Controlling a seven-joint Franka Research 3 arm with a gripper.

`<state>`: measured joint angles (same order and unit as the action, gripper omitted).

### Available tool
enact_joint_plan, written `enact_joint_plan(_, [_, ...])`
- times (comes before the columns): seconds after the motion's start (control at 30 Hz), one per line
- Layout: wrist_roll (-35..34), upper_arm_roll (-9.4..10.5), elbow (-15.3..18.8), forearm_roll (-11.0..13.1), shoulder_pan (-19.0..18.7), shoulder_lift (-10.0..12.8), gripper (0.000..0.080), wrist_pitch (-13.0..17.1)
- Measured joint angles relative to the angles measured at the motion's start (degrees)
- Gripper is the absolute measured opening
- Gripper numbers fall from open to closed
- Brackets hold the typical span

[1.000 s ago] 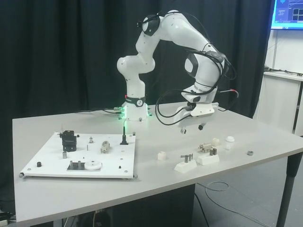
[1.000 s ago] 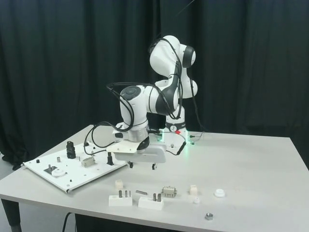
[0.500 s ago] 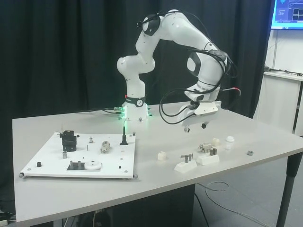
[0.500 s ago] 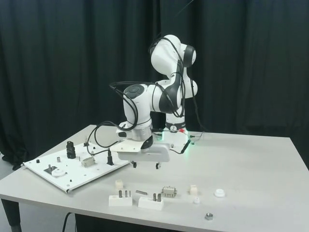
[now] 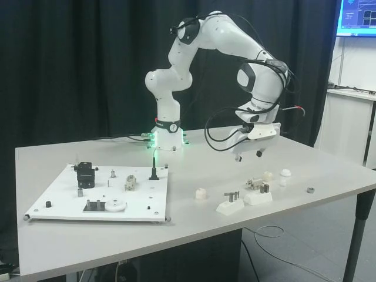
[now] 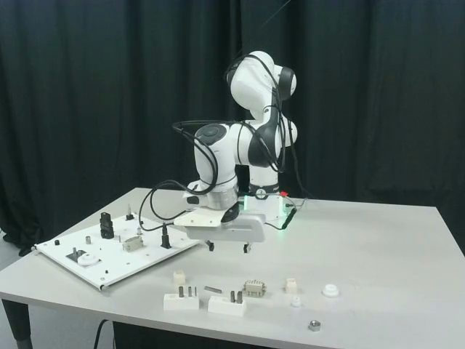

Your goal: Pick waterproof.

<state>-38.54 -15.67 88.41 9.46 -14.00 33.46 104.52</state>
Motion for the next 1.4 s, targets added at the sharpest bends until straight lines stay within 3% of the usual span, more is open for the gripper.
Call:
enact_joint_plan(0.53, [-5.36, 3.41, 0.41, 0.26, -0.02, 0.06, 0.08, 1.16])
enact_joint_plan(1.4, [-4.58, 5.46, 9.52, 0.25, -0.61, 0.13, 0.08, 14.14])
